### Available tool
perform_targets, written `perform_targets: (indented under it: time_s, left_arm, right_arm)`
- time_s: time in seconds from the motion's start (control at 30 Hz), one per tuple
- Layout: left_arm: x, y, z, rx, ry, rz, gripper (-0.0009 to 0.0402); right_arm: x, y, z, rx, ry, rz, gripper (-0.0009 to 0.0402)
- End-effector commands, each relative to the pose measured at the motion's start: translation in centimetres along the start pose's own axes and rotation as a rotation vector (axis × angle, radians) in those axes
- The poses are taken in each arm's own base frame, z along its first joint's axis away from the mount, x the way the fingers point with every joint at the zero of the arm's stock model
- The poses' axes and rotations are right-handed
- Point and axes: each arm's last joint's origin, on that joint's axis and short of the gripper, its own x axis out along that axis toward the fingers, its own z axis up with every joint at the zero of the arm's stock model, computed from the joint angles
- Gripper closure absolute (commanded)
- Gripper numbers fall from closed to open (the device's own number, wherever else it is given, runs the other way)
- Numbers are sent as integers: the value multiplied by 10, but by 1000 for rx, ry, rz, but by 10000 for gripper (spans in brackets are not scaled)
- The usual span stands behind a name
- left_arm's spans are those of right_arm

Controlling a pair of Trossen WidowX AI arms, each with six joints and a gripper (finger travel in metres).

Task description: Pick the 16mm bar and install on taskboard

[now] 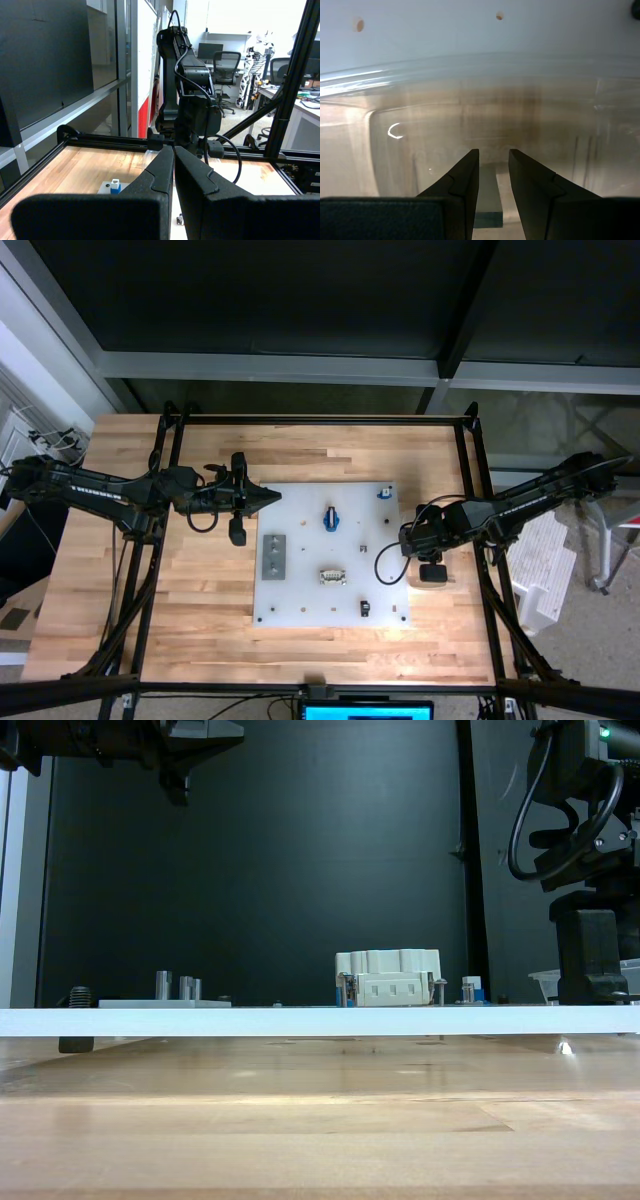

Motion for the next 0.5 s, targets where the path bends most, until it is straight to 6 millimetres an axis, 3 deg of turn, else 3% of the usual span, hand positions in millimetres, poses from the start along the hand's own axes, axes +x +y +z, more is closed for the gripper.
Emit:
perform_targets:
  time_s: [0.03, 0.27, 0.5]
  left_arm:
    - [0, 0, 0, 0, 0, 0, 393]
    - [0, 0, 0, 0, 0, 0, 393]
    - [0, 0, 0, 0, 0, 0, 393]
  right_arm:
    - [0, 1, 0, 0, 2, 15, 302]
    - [0, 0, 0, -4, 2, 13, 263]
    - [0, 0, 0, 0, 2, 13, 254]
